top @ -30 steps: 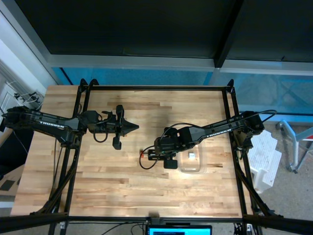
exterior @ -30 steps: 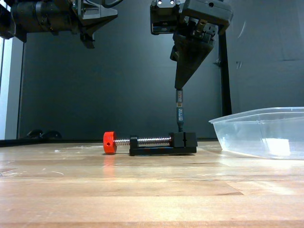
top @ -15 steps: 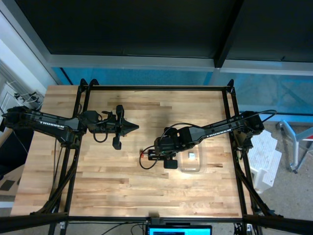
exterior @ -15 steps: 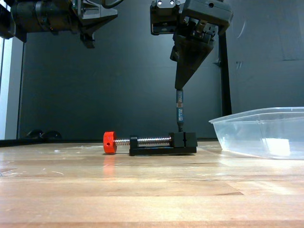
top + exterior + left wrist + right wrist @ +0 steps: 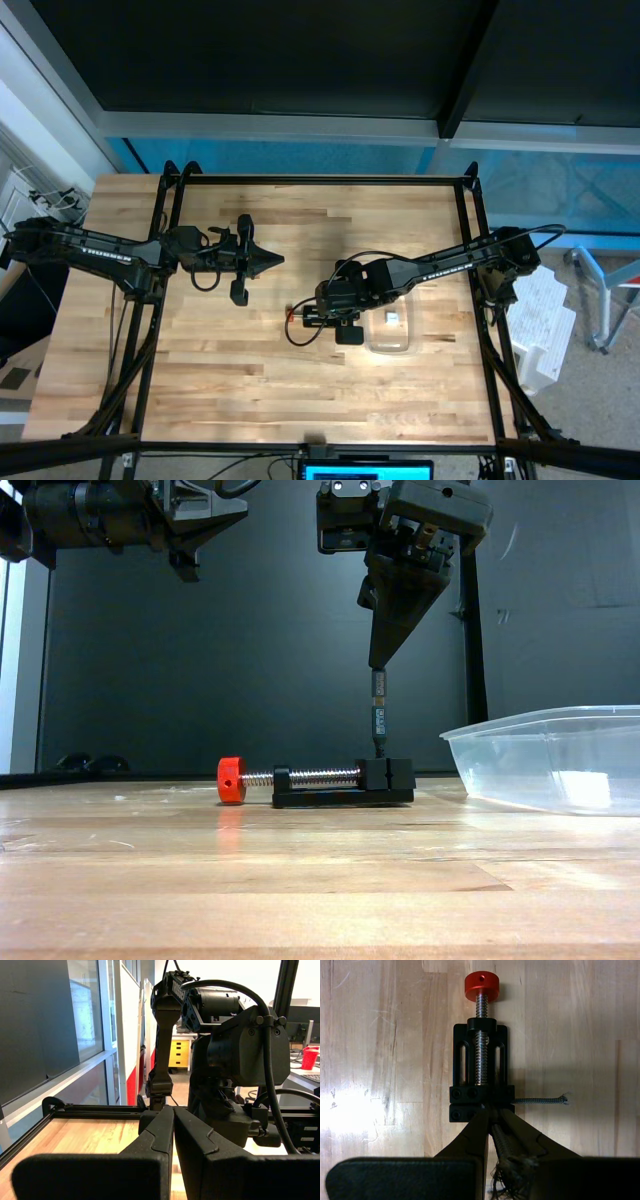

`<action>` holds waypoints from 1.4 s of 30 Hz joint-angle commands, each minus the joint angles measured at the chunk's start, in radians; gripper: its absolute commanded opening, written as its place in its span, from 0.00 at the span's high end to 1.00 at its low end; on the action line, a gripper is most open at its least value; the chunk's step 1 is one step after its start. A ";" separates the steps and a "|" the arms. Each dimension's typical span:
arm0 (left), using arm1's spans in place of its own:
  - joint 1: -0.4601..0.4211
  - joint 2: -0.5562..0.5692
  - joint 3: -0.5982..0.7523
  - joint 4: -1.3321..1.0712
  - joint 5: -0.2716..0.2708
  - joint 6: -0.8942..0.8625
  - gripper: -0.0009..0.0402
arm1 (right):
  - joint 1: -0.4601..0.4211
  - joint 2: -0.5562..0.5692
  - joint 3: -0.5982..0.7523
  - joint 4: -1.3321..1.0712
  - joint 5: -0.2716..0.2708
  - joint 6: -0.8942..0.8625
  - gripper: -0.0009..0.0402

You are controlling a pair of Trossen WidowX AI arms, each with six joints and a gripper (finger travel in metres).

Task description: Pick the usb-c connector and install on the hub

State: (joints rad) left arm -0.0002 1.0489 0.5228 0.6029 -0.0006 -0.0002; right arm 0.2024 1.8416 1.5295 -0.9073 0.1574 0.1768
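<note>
The usb-c connector (image 5: 379, 716) hangs upright, with my right gripper (image 5: 378, 670) shut on its upper end. Its lower tip meets the top of a black vise (image 5: 345, 782) with a red knob (image 5: 231, 780); I cannot tell whether it is seated. The hub between the vise's blocks is not plainly seen. In the right wrist view the fingertips (image 5: 481, 1116) close over the vise (image 5: 480, 1080), and the connector's frayed cable (image 5: 504, 1147) runs back between them. My right gripper (image 5: 328, 310) stands over the vise in the high view. My left gripper (image 5: 272, 260) hovers shut and empty, well to the left, its fingers (image 5: 162, 1130) pressed together.
A clear plastic container (image 5: 548, 762) sits on the table right of the vise, also seen as the container (image 5: 392, 335) from above. A short braided cable stub (image 5: 540, 1101) sticks out sideways from the vise. The black frame rails (image 5: 320, 180) border the wooden table.
</note>
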 commanded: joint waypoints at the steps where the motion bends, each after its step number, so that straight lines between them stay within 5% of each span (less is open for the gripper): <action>1: 0.000 0.000 0.000 0.000 0.000 0.000 0.98 | 0.000 0.000 0.000 0.000 0.001 -0.002 0.98; 42: 0.000 0.000 0.000 0.000 0.000 0.000 0.98 | 0.000 -0.001 -0.009 0.005 -0.003 0.027 0.98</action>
State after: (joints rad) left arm -0.0002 1.0489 0.5224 0.6029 -0.0006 -0.0002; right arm 0.2028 1.8408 1.5196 -0.8986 0.1535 0.2020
